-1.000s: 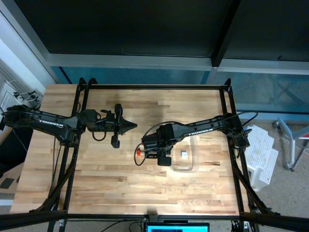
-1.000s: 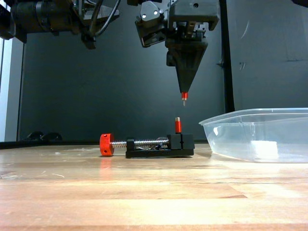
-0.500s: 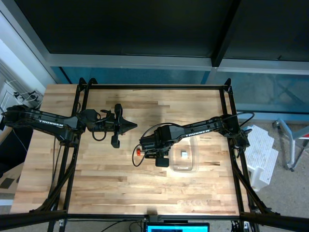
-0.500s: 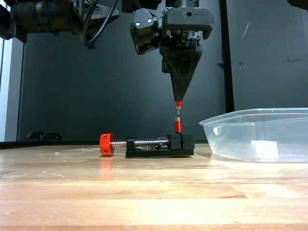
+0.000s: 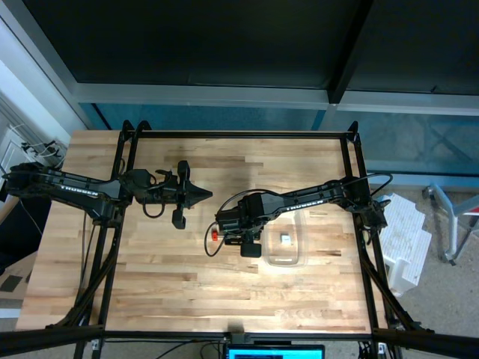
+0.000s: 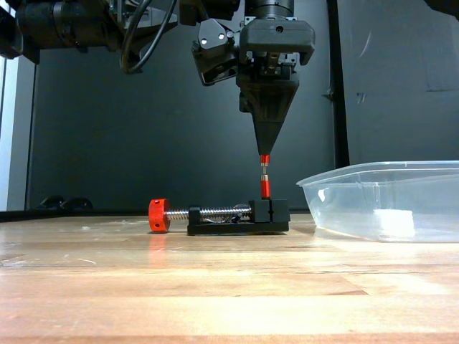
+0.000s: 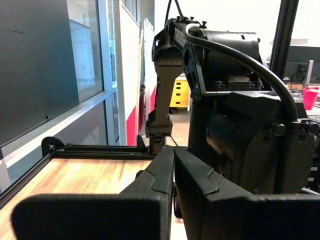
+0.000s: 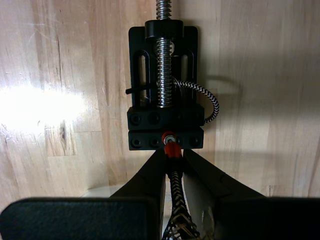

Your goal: Pick the rca connector and install on the hub

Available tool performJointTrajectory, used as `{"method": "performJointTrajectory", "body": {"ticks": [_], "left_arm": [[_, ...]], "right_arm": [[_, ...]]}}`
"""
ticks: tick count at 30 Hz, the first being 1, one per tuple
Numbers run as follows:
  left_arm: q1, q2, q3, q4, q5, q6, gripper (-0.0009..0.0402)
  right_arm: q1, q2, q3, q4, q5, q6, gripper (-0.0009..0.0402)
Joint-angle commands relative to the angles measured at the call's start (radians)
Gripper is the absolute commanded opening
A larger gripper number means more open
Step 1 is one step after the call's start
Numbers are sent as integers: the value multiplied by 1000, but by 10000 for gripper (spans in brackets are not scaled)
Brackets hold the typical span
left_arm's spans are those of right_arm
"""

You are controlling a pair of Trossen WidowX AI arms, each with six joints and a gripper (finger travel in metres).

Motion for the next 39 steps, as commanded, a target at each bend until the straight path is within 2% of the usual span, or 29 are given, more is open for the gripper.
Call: {"method": "performJointTrajectory", "body": {"ticks": [1,31,39], "left_arm": [[0,0,0,0,0,0,0],[0,0,0,0,0,0,0],[0,0,0,0,0,0,0]], "right_arm": [[0,0,-1,3,-3,0,0],[-4,34,-33,54,-8,-7,0],[-6,34,-35,55,0,-14,0]]}}
